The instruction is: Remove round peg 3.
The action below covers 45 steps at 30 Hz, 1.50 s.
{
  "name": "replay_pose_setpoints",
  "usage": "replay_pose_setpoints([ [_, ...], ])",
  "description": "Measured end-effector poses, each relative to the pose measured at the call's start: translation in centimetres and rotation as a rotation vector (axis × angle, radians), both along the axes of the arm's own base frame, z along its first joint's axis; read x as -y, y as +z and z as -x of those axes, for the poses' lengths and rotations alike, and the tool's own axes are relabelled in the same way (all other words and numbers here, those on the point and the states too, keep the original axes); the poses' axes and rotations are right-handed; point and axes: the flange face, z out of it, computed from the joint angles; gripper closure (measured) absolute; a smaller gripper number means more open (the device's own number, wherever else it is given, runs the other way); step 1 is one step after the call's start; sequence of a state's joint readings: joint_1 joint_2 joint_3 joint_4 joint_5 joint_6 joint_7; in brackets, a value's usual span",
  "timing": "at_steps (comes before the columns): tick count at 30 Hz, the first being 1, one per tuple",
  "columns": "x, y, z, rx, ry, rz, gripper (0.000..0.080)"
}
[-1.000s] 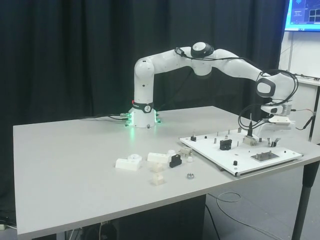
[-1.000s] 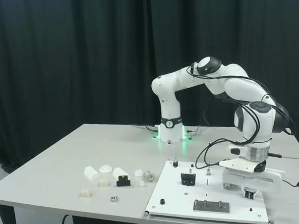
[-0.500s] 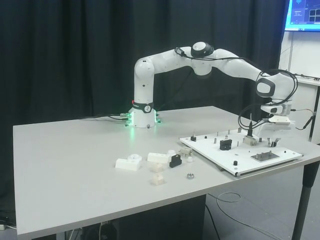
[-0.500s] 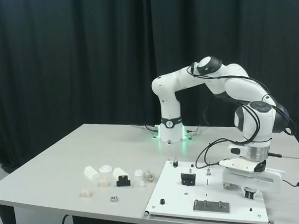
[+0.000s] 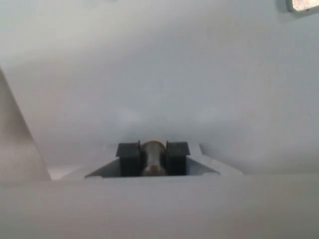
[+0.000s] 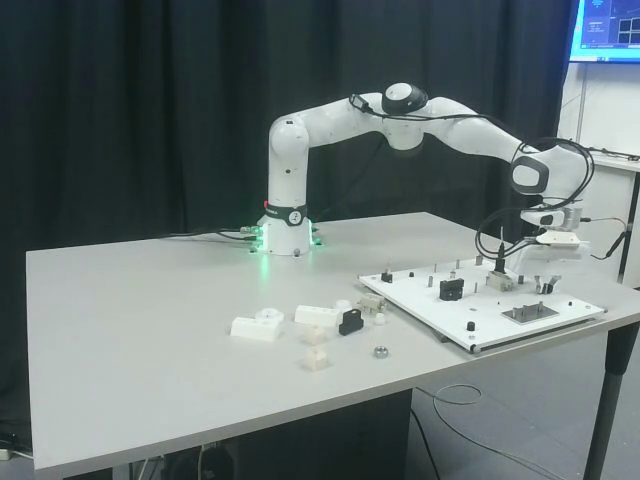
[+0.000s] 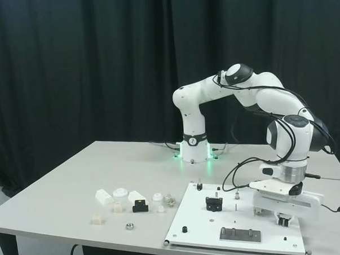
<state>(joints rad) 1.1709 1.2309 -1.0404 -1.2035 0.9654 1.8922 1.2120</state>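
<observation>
Only the wrist view shows the hand (image 5: 153, 158) clamping the peg (image 5: 152, 155).

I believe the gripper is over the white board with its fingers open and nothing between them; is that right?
Not quite. The gripper is over the white board, but its fingers are shut on a round peg, not open with nothing between them. The wrist view shows the peg clamped between the two black pads.
</observation>
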Motion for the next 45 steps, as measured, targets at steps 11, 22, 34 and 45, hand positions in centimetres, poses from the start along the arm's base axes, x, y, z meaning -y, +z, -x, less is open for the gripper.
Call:
replay_pose_setpoints([
  [11,0.2,0.0,0.0,0.0,-0.01,-0.011,0.0698],
  [22,0.4,0.9,-0.1,-0.001,-0.025,-0.031,0.0698],
  [34,0.7,3.1,-0.3,0.004,-0.031,-0.046,0.0699],
  [45,1.1,5.6,-0.4,-0.002,-0.028,-0.039,0.0699],
])
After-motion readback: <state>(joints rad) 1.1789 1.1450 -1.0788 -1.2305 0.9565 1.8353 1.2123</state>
